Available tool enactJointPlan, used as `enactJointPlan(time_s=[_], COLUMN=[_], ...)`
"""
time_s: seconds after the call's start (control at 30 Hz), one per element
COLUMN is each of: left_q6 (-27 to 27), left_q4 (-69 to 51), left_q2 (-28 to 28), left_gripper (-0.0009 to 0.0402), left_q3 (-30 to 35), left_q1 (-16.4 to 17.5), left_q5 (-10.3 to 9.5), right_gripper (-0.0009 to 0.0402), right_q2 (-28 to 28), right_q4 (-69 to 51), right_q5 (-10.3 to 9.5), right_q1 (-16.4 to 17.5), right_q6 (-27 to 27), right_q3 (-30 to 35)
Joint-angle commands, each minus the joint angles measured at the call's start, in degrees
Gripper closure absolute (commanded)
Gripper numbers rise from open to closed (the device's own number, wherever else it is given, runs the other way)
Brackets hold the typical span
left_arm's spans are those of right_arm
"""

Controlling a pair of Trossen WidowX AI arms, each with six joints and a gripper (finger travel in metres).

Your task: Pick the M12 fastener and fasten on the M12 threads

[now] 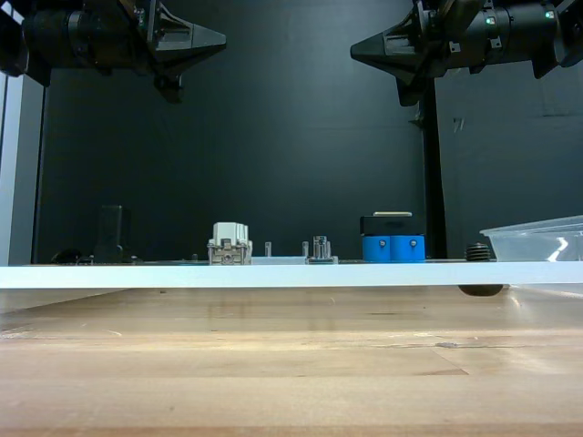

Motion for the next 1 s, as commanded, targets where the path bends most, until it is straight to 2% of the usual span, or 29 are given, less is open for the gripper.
enactJointPlan(time_s=[0.03,0.33,0.37,0.43,0.57,0.67,0.77,1.0], left_q6=[0.00,0.00,0.00,0.00,0.00,0.00,0.00,0.00], left_q4=[0.02,0.02,0.02,0.02,0.02,0.02,0.02,0.02], left_q2=[0.00,0.00,0.00,0.00,0.00,0.00,0.00,0.00], left_gripper=[0.0393,0.0393,0.0393,0.0393,0.0393,0.0393,0.0393,0.0393], left_q3=[0.00,0.00,0.00,0.00,0.00,0.00,0.00,0.00], left_q1=[0.00,0.00,0.02,0.00,0.00,0.00,0.00,0.00], left_q5=[0.02,0.02,0.02,0.02,0.02,0.02,0.02,0.02], right_gripper=[0.0393,0.0393,0.0393,0.0393,0.0393,0.0393,0.0393,0.0393], right_q2=[0.00,0.00,-0.02,-0.44,-1.88,-1.99,-1.53,-0.24], right_q4=[0.09,0.07,-0.20,-1.68,-14.91,-26.05,-36.96,-61.29], right_q5=[-0.02,-0.07,-0.68,-3.41,-3.58,-6.64,-7.96,-7.96], right_q1=[0.00,0.02,0.02,0.02,0.11,0.20,0.48,1.86], right_q6=[0.02,0.07,0.02,-0.44,-2.47,-4.74,-7.13,-14.14], right_q3=[0.02,0.02,0.02,0.39,4.52,8.85,13.03,21.68])
